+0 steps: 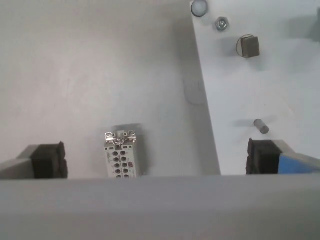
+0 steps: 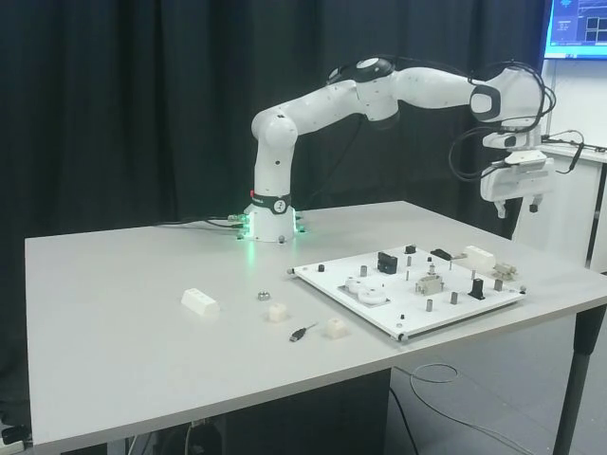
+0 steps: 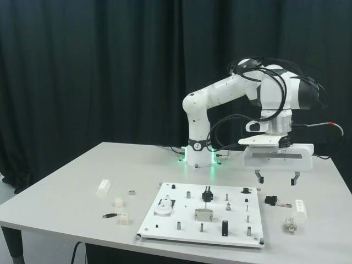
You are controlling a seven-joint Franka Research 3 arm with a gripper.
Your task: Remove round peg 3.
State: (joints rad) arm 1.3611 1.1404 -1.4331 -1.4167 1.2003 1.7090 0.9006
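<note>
Seen from the second room camera, the loose pieces lie at nine o'clock of the white board (image 3: 165, 228). They are a long white block (image 3: 103, 187), a small nut (image 3: 132, 192), two white cubes (image 3: 117, 202) and a short black-tipped cable (image 3: 111, 215), all apart from one another on the grey surface (image 3: 66, 203).

The board lies flat and carries several small upright pegs and black fittings. At twelve o'clock of the board the white arm (image 3: 220, 91) rises from its base (image 3: 198, 158), which glows green.

The claw (image 3: 278, 177) hangs in the air at two o'clock of the board, over its far right corner and well above the surface. Its fingers (image 3: 258, 177) are spread wide apart and nothing sits between them.

At four o'clock of the board, a pale connector (image 3: 290, 225) lies on the surface beside the board, with a white block and a black part beyond it.

In the wrist view, the claw (image 1: 155, 159) looks down on that connector (image 1: 120, 155) and the board's edge. A small grey round peg (image 1: 261, 126) stands upright on the board just inside that edge, untouched. Whether it is number 3 cannot be told. A square peg (image 1: 248, 46) stands farther along the board.
</note>
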